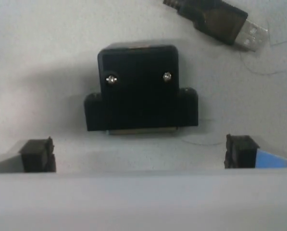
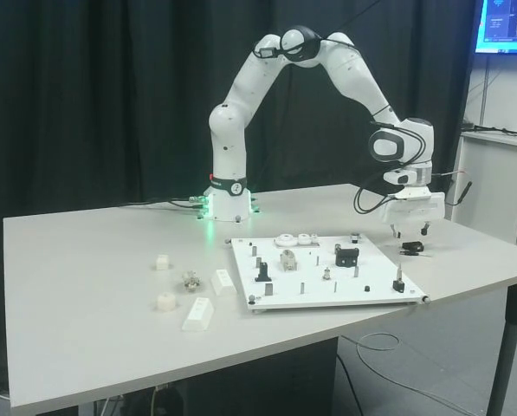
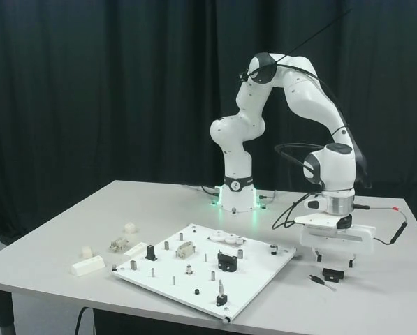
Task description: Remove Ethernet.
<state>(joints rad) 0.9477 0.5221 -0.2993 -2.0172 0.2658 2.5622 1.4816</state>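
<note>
Wrist view: black connector block [image 1: 141, 86] with 2 screws lying on the grey tabletop [image 1: 47, 72], centred between the tool's [image 1: 138, 153] 2 black fingertips [image 1: 36, 154] — spread wide, clear of the block on both sides. A black USB plug [image 1: 225, 23] lying near it.

First room view: white arm [image 2: 327, 61] bent over the tabletop's far side, tool [image 2: 410, 227] low above the block [image 2: 410, 249], just beside the white board [image 2: 323, 270].

Second room view: tool [image 3: 334, 257] poised over the block [image 3: 332, 274] — off the board [image 3: 201, 269]. White pieces [image 3: 89, 264] well apart from it.
</note>
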